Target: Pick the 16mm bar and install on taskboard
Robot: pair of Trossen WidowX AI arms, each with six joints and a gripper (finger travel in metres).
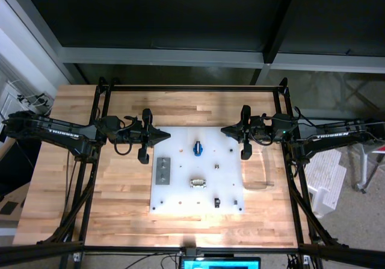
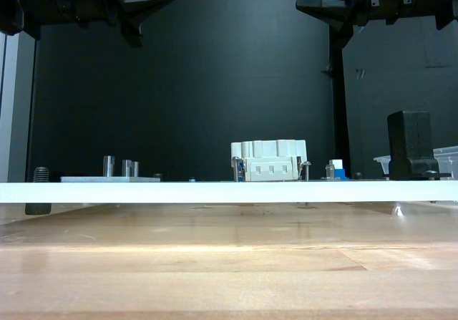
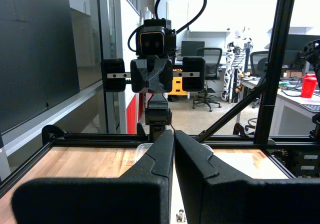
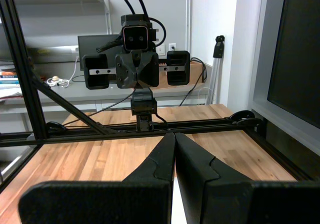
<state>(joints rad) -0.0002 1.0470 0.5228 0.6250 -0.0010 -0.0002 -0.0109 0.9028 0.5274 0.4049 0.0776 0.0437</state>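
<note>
Left tool (image 1: 167,135) and right tool (image 1: 224,130), closed, empty, level, tips inward above the taskboard (image 1: 180,191)

16mm bar, whereabouts and pose cannot be told

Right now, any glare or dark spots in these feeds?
High view: evenly lit, white task board bright, no glare; black left end effector and right end effector, both shut, hover over its far corners. Low view: dark backdrop, sheen on wooden tabletop. Left wrist view: bright background. 16mm bar: cannot tell where.
</note>
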